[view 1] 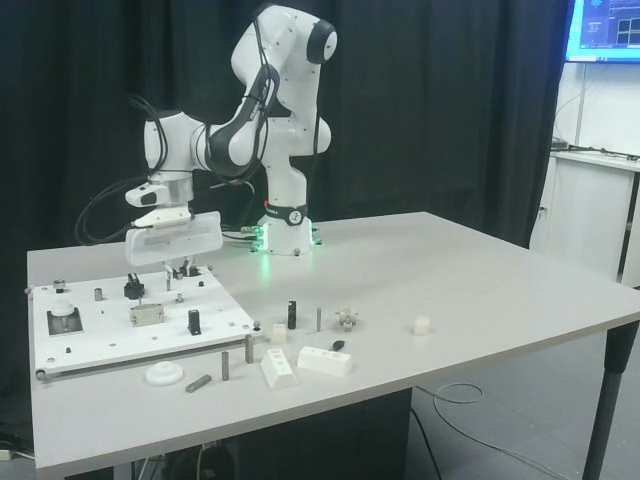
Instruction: Place BNC.
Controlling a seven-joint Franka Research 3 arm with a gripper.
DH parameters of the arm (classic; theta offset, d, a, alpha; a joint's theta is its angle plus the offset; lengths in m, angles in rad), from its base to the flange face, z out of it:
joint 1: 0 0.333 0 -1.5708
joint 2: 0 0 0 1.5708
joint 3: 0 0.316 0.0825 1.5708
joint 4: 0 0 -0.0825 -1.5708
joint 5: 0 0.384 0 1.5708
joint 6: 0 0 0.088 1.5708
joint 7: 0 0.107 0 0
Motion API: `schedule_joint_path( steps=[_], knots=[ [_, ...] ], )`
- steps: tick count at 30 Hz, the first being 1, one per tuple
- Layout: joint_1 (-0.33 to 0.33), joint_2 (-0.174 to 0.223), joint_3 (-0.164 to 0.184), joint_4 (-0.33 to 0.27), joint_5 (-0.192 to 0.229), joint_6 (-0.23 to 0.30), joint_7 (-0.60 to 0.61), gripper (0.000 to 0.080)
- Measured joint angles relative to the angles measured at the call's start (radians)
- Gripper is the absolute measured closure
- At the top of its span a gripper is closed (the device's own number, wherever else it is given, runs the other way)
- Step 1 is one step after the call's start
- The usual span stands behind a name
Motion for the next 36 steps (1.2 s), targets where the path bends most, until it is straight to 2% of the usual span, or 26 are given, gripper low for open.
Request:
schedule_joint_path(
  steps=[23,36],
  knots=[
    [0.003,-0.002,-0.002,0.015,0.000,-0.027,0.020,0.0679],
    [0.061,-0.023,-0.001,0.016,0.000,-0.062,0.081,0.0679]
  ],
)
